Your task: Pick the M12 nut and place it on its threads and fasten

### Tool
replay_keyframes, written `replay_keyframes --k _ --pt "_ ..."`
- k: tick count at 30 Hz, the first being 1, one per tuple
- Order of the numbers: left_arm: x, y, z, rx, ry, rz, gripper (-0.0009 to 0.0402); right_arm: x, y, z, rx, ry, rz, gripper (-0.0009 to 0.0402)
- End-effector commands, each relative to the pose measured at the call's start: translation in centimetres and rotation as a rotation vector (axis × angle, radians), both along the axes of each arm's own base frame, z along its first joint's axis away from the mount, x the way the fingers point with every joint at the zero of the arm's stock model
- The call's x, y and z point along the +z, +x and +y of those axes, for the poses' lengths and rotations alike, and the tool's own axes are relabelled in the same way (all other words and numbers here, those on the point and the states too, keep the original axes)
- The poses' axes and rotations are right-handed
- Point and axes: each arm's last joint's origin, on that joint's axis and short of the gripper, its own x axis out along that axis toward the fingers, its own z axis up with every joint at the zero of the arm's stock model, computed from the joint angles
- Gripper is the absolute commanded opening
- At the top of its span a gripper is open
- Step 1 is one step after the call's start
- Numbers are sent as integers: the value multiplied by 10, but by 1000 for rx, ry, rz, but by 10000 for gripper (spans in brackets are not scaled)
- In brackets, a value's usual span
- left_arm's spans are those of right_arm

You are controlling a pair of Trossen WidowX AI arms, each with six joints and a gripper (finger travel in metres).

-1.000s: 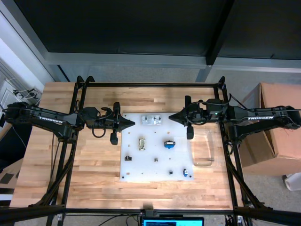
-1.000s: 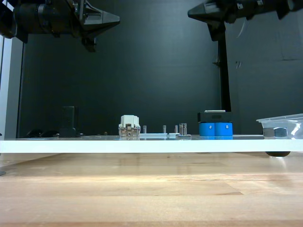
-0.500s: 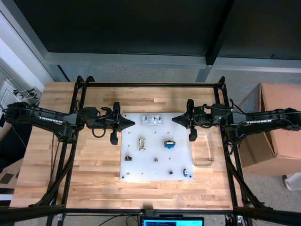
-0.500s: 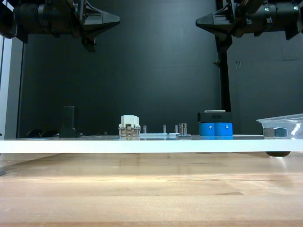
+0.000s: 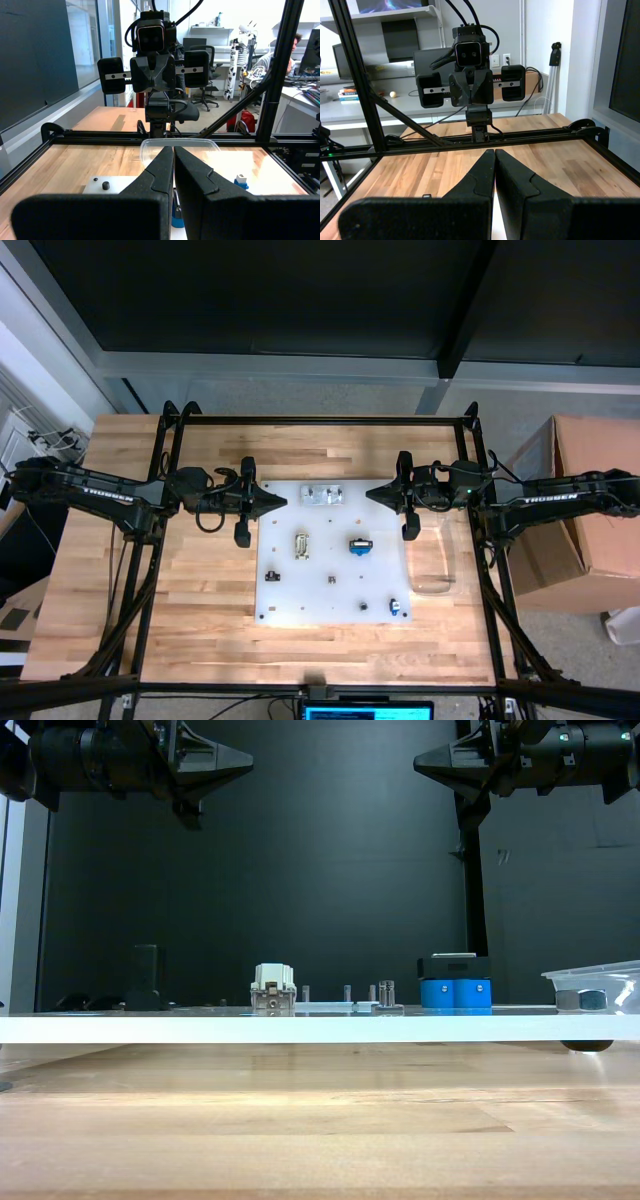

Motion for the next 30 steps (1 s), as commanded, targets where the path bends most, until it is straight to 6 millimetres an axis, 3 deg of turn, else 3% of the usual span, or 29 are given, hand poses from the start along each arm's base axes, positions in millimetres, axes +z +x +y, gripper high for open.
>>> replay_keyframes --k 1,30 --pt "0 0 0 0 0 0 0 -1 0 0 0 1 15 0" --pt "0 0 0 0 0 0 0 -2 0 0 0 1 21 0"
